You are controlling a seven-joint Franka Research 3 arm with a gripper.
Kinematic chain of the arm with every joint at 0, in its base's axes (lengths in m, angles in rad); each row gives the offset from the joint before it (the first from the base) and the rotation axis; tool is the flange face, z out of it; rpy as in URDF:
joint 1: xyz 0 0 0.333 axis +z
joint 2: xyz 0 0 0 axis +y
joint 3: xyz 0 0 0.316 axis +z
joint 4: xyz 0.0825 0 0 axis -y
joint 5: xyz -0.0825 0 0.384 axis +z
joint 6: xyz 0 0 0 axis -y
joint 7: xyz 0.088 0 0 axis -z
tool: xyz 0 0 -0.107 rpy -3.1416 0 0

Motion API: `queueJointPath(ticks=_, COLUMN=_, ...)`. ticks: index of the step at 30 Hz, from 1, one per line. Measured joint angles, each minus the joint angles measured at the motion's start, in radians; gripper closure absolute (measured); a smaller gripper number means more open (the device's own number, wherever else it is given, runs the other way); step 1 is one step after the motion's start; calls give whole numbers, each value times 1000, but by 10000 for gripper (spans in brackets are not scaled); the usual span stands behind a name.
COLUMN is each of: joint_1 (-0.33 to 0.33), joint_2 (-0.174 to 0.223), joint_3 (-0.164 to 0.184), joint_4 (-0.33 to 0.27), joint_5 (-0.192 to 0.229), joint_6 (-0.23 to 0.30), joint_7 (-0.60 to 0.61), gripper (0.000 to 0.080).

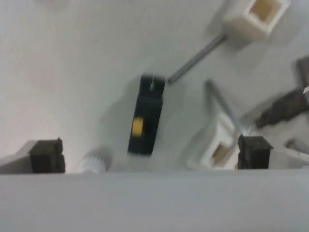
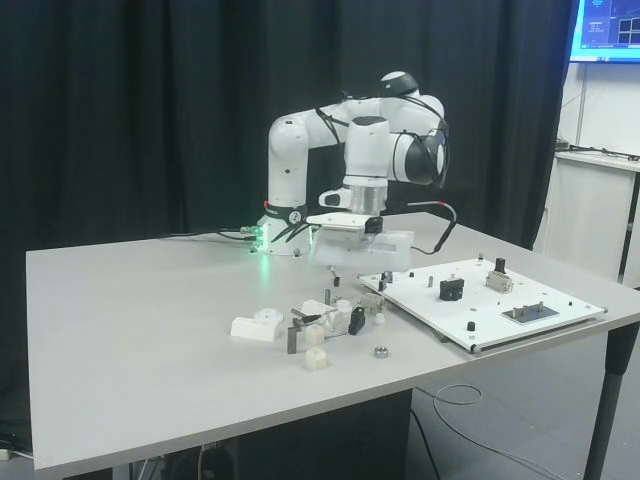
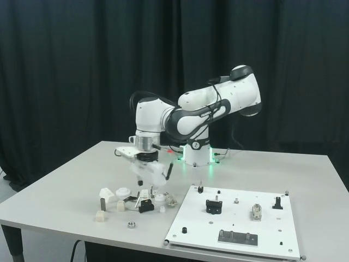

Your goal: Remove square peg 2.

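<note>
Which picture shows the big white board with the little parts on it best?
The second room view: the whole white board shows, every corner and its parts. The first room view shows the board from a lower angle, so it looks squashed. The wrist view does not show it.

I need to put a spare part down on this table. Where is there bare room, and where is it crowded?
Bare: the grey table between its edges and the cluster of small white and black parts. Crowded: that cluster, under the gripper, and the white assembly board beside it.

Two hollow white blocks (image 1: pixel 257 17) (square openings), two rods (image 1: pixel 195 59).
</note>
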Motion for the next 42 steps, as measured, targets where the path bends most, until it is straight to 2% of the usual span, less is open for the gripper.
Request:
queueJointPath(ticks=9, joint_1=109, joint_2=-2, joint_3=-37, joint_4=-51, joint_5=-21, joint_6=-83, joint_7=0, gripper=3)
queueJointPath(ticks=19, joint_1=260, joint_2=-19, joint_3=-60, joint_4=-103, joint_5=-36, joint_6=-111, joint_7=-6, gripper=3)
queueJointPath(ticks=31, joint_1=412, joint_2=-32, joint_3=-66, joint_4=-118, joint_5=-46, joint_6=-109, joint_7=-115, gripper=3)
queueJointPath(ticks=42, joint_1=481, joint_2=-32, joint_3=-46, joint_4=-117, joint_5=-45, joint_6=-59, joint_7=-219, gripper=3)
